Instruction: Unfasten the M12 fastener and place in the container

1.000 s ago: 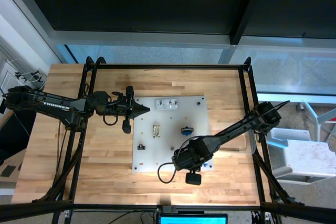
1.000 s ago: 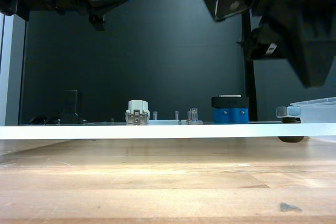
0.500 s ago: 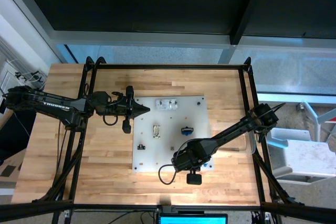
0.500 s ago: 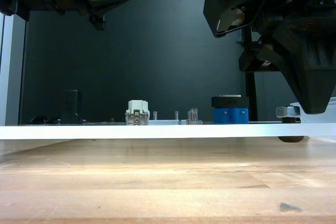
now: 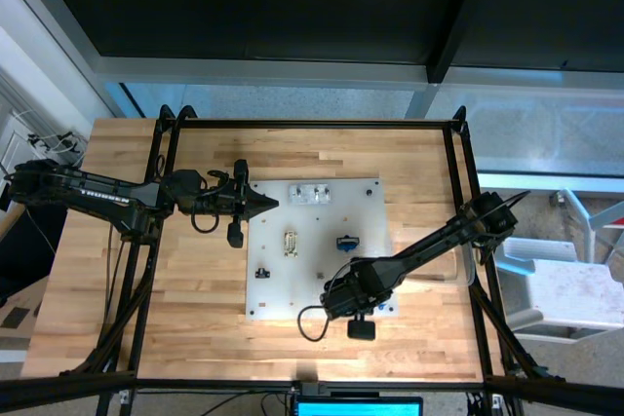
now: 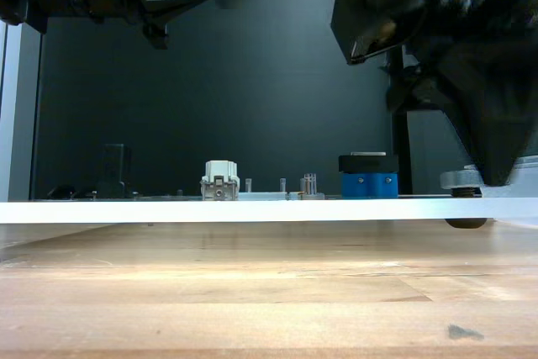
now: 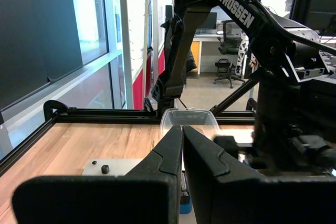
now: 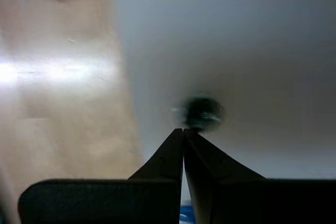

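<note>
Right gripper (image 8: pixel 184 130), clenched empty, now lower over the white board's (image 5: pixel 363 204) near right edge — left gripper (image 5: pixel 270 204), clenched too, above its far left edge.

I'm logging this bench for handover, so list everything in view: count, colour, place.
Wooden table: one, tan, under everything.
White flat board: one, white, table centre.
Clear plastic tray: one, clear, right of board.
Small silver nut: one, silver, apparently on its stud, board's near right edge.
Blue block: one, blue, board's right half.
Beige connector block: one, beige, mid-board.
Left end effector: shut, above board's far left edge.
Right end effector: shut, empty, beside the nut.
</note>
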